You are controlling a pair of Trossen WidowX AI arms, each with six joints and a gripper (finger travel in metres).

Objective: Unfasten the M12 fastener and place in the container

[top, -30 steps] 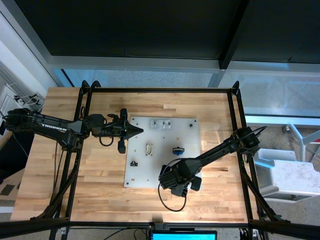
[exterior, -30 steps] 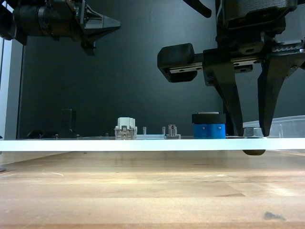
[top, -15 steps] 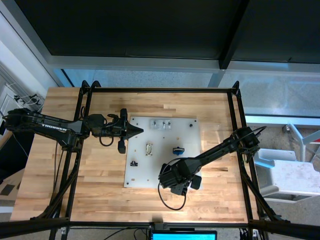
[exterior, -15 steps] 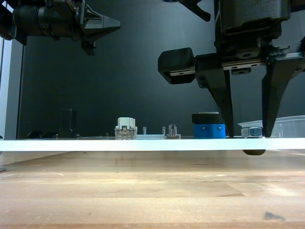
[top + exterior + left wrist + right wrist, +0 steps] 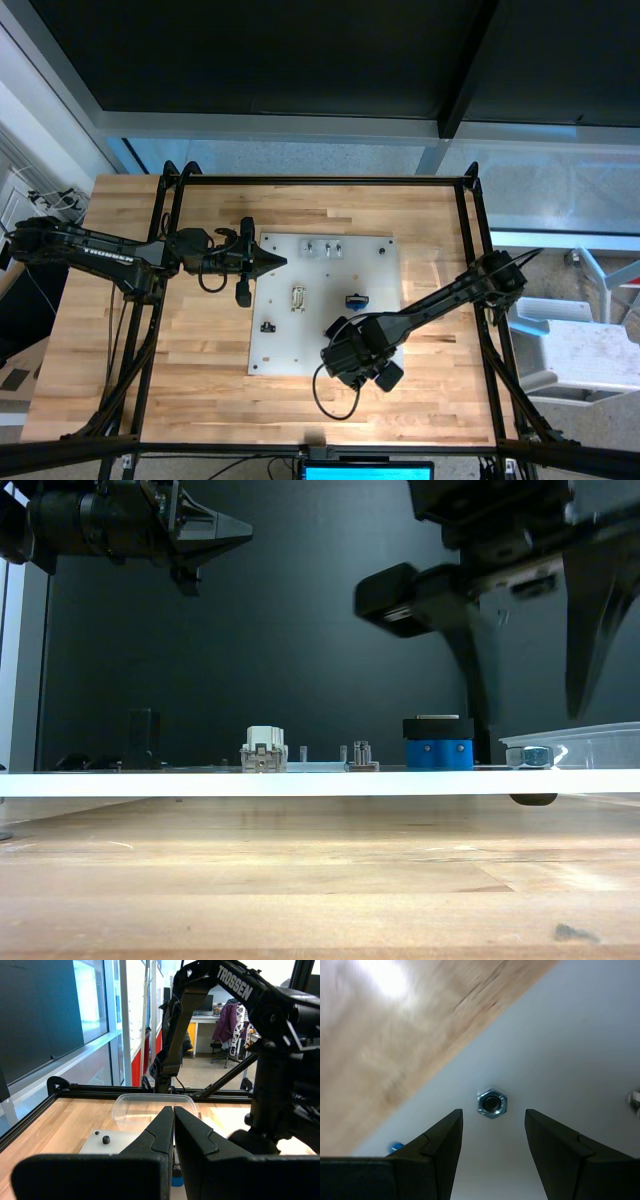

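The M12 fastener (image 5: 492,1103), a small silver hex nut with a dark centre, sits on its stud near the near right edge of the white board (image 5: 300,345). In the low view the nut (image 5: 536,755) stands at board level in front of the clear container (image 5: 600,742). My right gripper (image 5: 493,1113) hangs open above the nut, one finger to each side and touching nothing. The low view shows this gripper (image 5: 530,725) lifted clear of the board. In the high view the right gripper (image 5: 358,362) hides the nut. My left gripper (image 5: 280,262) hovers shut and empty over the board's far left edge.
A blue connector (image 5: 437,752), a grey-white connector (image 5: 263,755) and small silver posts stand mid-board. A black post (image 5: 105,1139) stands at the board's far right corner, with the clear container (image 5: 150,1106) beyond it. A black frame rail (image 5: 320,181) rings the table.
The right gripper's fingers, close around the nut a second ago, spread apart, then the gripper rose and turned. The nut stayed put. The left arm has not moved.
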